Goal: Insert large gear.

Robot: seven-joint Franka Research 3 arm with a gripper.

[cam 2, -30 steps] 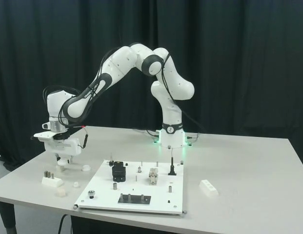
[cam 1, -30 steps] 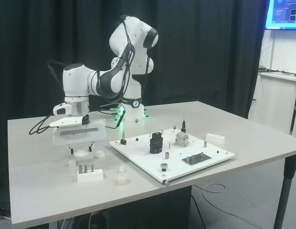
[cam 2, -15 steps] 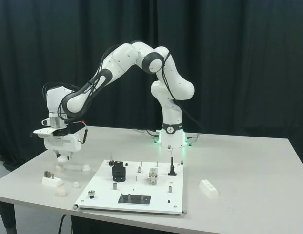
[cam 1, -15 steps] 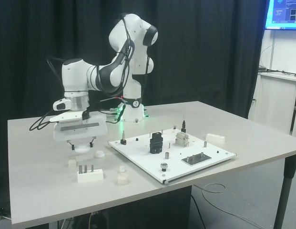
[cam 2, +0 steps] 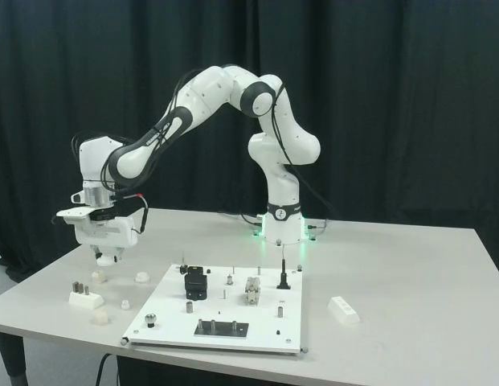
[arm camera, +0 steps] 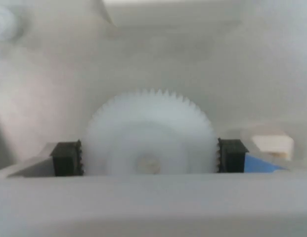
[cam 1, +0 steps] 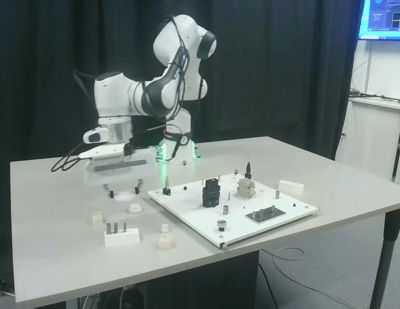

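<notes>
Gripper (arm camera: 150, 158) closed on the large gear (arm camera: 151, 133), black pads (arm camera: 67, 158) at its 9 and 3 o'clock edges, holding it flat above the grey table (cam 1: 51, 244), presumably for carriage to the white board (cam 1: 187, 203).

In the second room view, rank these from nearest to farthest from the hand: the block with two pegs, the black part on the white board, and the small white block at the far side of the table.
1. Two-peg block, on the table just below the hand.
2. Black part, on the white board, toward the middle.
3. Small white block, beyond the board, farthest away.

No legible text or labels.
</notes>
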